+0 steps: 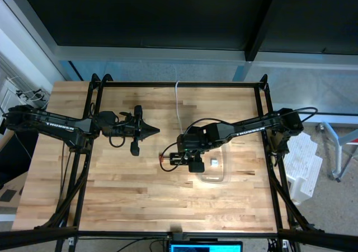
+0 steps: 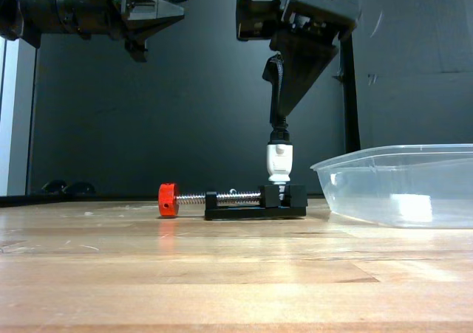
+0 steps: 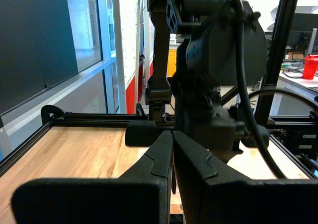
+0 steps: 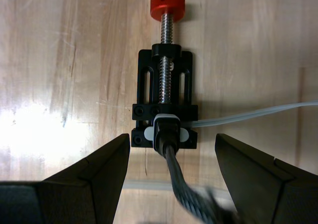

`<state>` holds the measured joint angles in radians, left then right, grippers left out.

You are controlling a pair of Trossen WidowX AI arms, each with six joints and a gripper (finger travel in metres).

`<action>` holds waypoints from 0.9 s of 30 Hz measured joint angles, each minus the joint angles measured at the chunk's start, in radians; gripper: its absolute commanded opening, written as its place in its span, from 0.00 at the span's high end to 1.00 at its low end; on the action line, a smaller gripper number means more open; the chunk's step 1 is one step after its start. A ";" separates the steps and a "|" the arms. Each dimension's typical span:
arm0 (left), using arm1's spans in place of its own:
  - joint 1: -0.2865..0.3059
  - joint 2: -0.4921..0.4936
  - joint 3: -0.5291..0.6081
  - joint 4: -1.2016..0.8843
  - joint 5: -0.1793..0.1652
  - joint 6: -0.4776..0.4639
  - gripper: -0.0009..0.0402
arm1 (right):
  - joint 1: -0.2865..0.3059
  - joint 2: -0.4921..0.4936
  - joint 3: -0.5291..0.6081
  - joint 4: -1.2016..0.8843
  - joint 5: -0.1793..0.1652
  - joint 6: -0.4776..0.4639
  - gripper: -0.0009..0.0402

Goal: Remove the power plug from the receptacle and place in the container

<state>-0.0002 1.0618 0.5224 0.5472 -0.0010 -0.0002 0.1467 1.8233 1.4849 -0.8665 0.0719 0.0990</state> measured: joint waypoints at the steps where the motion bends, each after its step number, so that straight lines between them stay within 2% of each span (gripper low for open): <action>1: 0.000 0.000 0.000 0.000 0.000 0.000 0.98 | 0.000 0.006 0.000 0.003 0.000 0.000 0.40; 11: 0.000 0.000 0.000 0.000 0.000 0.000 0.98 | 0.004 0.021 -0.003 0.009 0.005 0.007 0.42; 14: 0.000 0.000 0.000 0.000 0.000 0.000 0.98 | 0.005 0.021 -0.004 0.011 0.014 0.007 0.46; 27: 0.000 0.000 0.000 0.000 0.000 0.000 0.98 | 0.005 0.021 -0.011 0.015 0.014 0.007 0.71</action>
<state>-0.0002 1.0618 0.5228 0.5468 -0.0010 -0.0002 0.1513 1.8439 1.4734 -0.8516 0.0860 0.1059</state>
